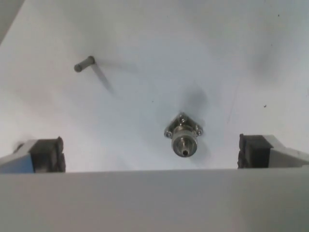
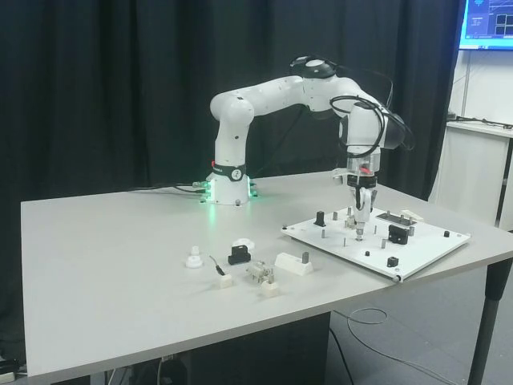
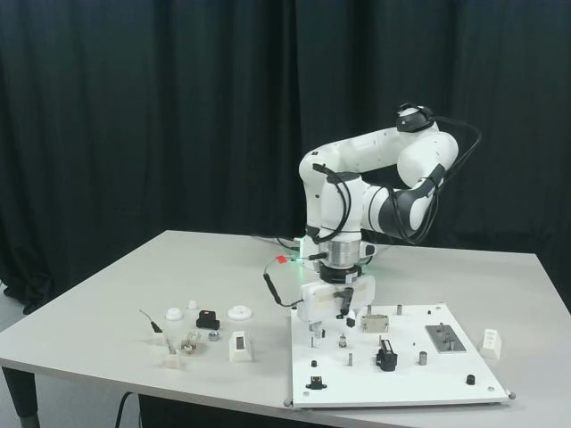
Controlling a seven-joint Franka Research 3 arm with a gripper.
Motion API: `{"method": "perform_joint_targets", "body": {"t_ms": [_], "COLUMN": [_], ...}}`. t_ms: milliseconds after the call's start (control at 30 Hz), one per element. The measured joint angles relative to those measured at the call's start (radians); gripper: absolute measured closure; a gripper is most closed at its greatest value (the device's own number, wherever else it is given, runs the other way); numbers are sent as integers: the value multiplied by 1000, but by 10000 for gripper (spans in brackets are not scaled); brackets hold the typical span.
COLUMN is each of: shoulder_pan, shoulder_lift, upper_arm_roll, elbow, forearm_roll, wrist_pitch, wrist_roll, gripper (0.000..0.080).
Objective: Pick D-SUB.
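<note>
Wrist view: the tool (image 1: 150, 153) has its fingers (image 1: 48, 154) wide apart and holds nothing. It hangs low over a white board (image 1: 145, 43). A small metal plug (image 1: 183, 137) stands below it, with a short pin (image 1: 84, 64) nearby. I cannot tell which part is the D-SUB.

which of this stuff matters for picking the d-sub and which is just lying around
In the job: gripper, white board, round flanged connector under the gripper. Which part is the D-SUB, I cannot tell.
Lying about: peg, black part, white gear.
</note>
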Motion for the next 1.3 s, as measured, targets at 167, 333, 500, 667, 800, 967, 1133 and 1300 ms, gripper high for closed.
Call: {"method": "perform_joint_targets", "body": {"t_ms": [167,333,500,667,800,967,1133,1300], "shoulder_pan": [0,-1,-3,-6,-11,-20,-32,-45], "shoulder_lift": [0,0,0,0,0,0,0,0], "upper_arm_roll": [0,-1,-6,-10,-12,-15,-24,-36], "elbow": [4,6,7,9,11,12,11,1], "forearm_roll": [-3,-10,-23,-44,-66,-106,-160,-214], "wrist_pitch": [0,2,2,9,19,26,26,24], "wrist_roll": [-4,-14,-29,-45,-64,-92,-129,-166], "gripper": [3,3,3,3,3,3,3,3]}}
